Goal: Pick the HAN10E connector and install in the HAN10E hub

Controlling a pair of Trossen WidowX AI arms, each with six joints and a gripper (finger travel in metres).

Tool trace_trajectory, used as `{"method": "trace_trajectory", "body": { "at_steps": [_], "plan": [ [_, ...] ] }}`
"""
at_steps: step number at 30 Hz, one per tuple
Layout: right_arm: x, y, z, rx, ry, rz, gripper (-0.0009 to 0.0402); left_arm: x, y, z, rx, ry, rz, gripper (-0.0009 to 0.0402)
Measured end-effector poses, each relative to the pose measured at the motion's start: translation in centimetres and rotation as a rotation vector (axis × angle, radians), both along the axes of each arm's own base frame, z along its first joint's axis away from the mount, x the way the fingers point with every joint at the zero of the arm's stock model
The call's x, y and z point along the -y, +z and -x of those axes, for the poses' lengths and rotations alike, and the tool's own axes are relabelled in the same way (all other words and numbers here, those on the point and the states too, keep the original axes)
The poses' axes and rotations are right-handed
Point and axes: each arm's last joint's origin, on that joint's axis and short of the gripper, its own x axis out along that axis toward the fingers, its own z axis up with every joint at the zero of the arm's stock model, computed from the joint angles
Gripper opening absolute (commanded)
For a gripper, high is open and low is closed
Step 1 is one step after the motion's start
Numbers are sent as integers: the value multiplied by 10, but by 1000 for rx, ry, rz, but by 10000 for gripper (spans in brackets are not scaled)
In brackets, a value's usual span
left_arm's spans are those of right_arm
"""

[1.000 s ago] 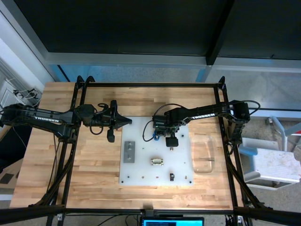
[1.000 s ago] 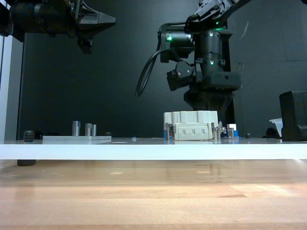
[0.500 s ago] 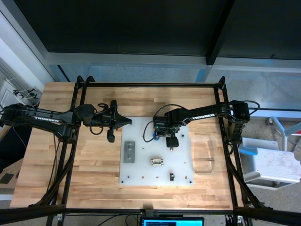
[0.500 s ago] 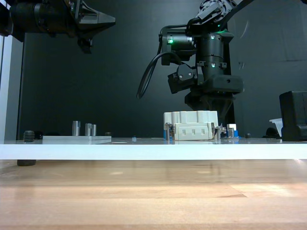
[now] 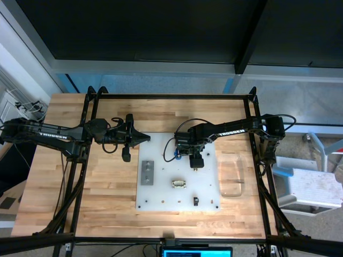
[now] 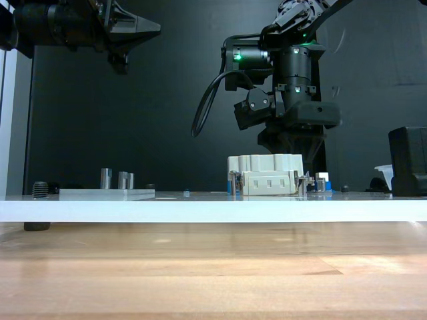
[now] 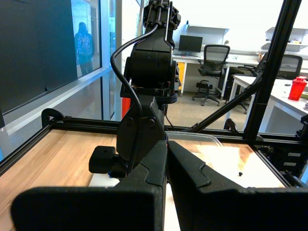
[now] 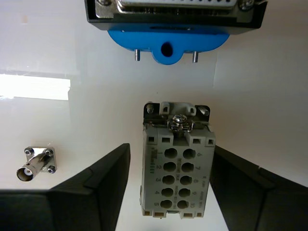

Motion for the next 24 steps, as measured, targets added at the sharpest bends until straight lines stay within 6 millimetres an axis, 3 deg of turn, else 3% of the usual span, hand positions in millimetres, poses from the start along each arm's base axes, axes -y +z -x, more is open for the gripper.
{"method": "trace_trajectory", "body": {
  "at_steps": [24],
  "plan": [
    [0,18,6,47,-7,2,47,0,0,0,0,0,0,0]
  ]
}}
